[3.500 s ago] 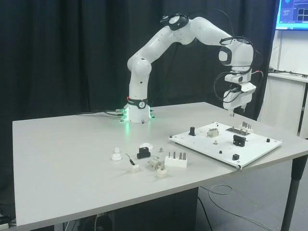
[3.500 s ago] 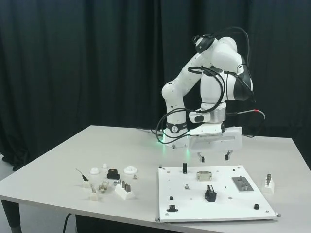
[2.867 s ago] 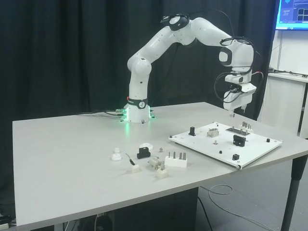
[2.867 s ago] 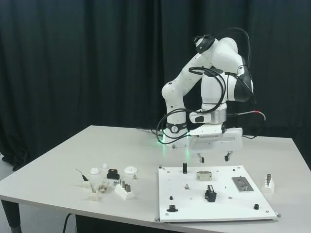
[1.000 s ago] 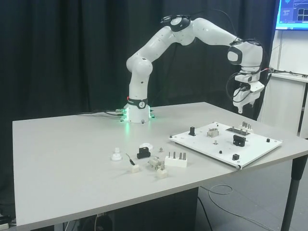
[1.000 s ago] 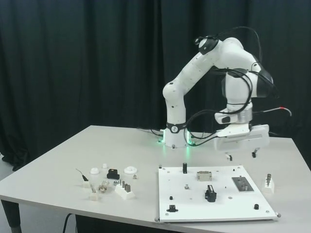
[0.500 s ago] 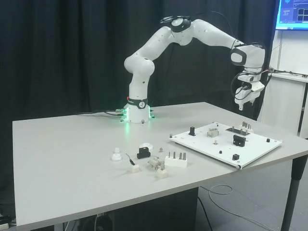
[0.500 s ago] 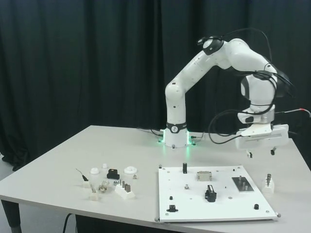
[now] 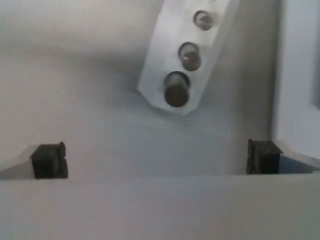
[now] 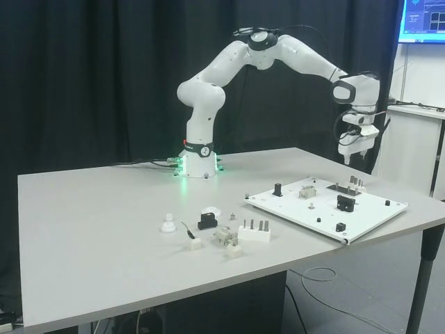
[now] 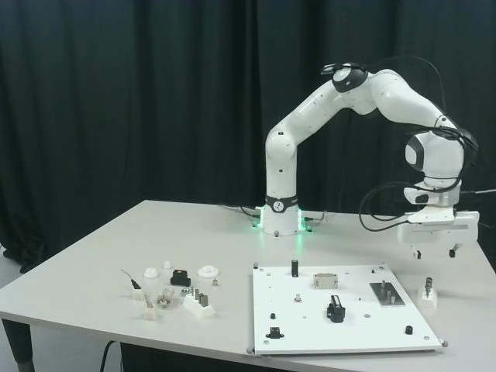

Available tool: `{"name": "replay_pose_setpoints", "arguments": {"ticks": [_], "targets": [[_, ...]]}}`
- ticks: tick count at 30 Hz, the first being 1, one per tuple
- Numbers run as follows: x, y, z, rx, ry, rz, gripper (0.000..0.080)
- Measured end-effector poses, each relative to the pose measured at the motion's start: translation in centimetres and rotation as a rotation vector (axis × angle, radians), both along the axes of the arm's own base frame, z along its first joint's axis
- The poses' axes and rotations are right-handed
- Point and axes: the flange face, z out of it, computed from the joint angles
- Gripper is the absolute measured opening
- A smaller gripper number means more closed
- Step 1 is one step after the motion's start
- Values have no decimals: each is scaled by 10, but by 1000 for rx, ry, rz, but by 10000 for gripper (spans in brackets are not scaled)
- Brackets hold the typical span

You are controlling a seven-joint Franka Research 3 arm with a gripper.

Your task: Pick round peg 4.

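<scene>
The gripper has been carried well across the table over the last 3.5 s, from above the rear edge of the white board out beyond the board's edge, and it is now seen hanging high above the small white peg holder that stands on the table just beside the board. In the wrist view, the white peg holder is caught lying slantwise, with 3 round pegs visible upright in a row. Round peg 4 is taken to be 1 of these, though which one cannot be told; the nearest peg is not yet centred between the fingertips. The jaws are held wide apart and nothing is gripped. By this move the approach is judged nearly finished: the transit has been made, but the lining-up over the chosen peg, the descent and the closing are all left to do. A 2nd peg holder is left untouched among the loose parts on the far side of the board.
</scene>
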Motion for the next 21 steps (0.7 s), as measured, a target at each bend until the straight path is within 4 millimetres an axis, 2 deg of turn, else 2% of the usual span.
{"name": "replay_pose_setpoints", "arguments": {"ticks": [7, 21], "targets": [[-12, 6, -19, -11, -47, -19, 800], [-11, -7, -39, -22, -85, -42, 800]]}}
